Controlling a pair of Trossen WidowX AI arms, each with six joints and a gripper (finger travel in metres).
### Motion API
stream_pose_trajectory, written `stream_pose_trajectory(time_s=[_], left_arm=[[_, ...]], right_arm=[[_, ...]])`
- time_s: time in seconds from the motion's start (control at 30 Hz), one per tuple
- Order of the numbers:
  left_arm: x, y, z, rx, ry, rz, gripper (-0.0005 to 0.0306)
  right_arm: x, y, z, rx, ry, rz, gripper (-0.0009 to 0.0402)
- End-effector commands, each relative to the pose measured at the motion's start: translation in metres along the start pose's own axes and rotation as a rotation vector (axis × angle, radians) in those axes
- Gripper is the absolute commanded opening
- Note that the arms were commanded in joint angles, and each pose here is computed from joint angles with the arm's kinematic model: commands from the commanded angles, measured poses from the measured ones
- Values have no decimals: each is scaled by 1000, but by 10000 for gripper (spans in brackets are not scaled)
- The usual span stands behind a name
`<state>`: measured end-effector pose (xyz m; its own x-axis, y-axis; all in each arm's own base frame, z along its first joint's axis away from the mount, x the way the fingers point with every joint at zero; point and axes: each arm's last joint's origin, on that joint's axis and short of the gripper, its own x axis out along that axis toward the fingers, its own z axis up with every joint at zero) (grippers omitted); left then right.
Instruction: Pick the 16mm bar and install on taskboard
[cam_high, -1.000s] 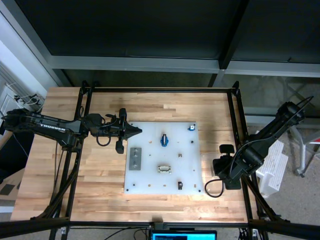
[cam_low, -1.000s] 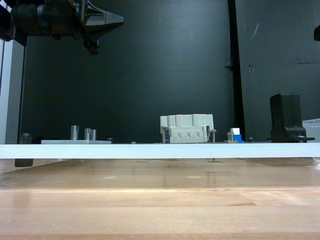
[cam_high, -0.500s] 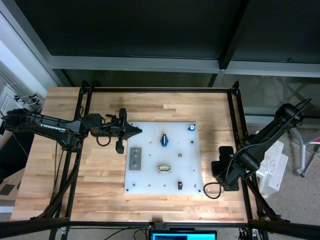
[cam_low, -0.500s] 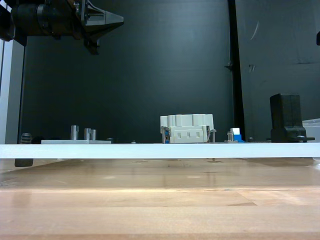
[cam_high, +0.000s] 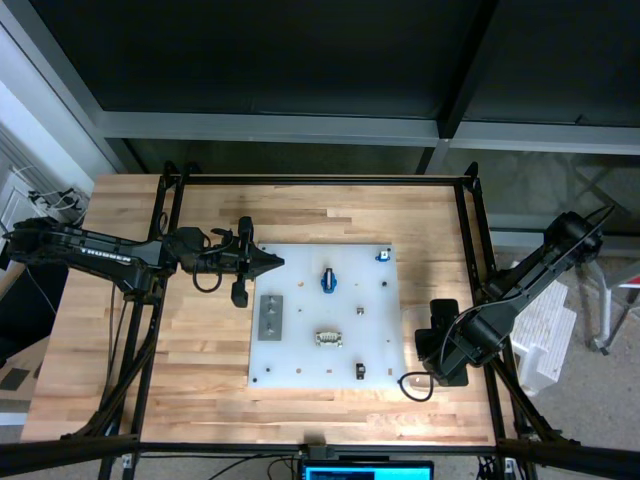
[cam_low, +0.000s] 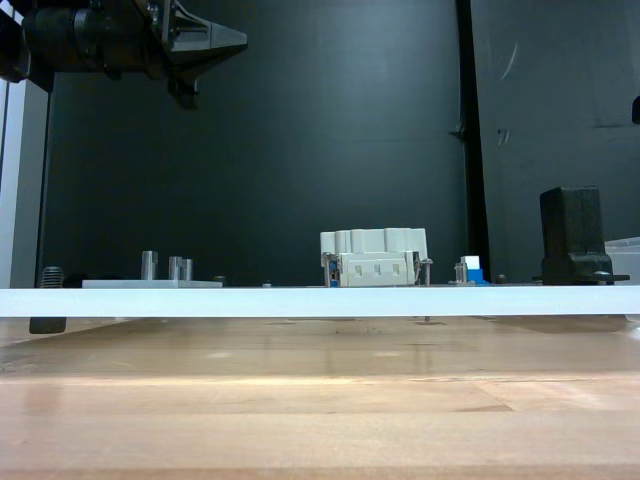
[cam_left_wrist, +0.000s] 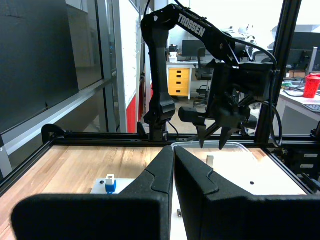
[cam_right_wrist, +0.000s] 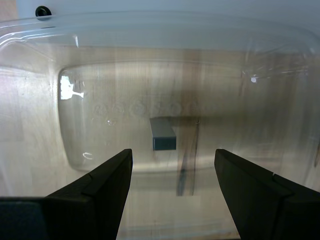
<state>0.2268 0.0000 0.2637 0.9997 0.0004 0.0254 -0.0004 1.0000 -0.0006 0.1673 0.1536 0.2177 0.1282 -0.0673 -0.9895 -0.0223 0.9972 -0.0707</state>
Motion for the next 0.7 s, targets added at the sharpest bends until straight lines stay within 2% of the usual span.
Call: stream_pose_trajectory(time_s=[0.03, 0.7], left_arm=[[0, 0, 0, 0, 0, 0, 0], [0, 0, 0, 0, -1, 0, 0]], right_arm=[[7, 1, -1, -6, 4, 4, 229], [40, 0, -9, -1, -18, 29, 222]])
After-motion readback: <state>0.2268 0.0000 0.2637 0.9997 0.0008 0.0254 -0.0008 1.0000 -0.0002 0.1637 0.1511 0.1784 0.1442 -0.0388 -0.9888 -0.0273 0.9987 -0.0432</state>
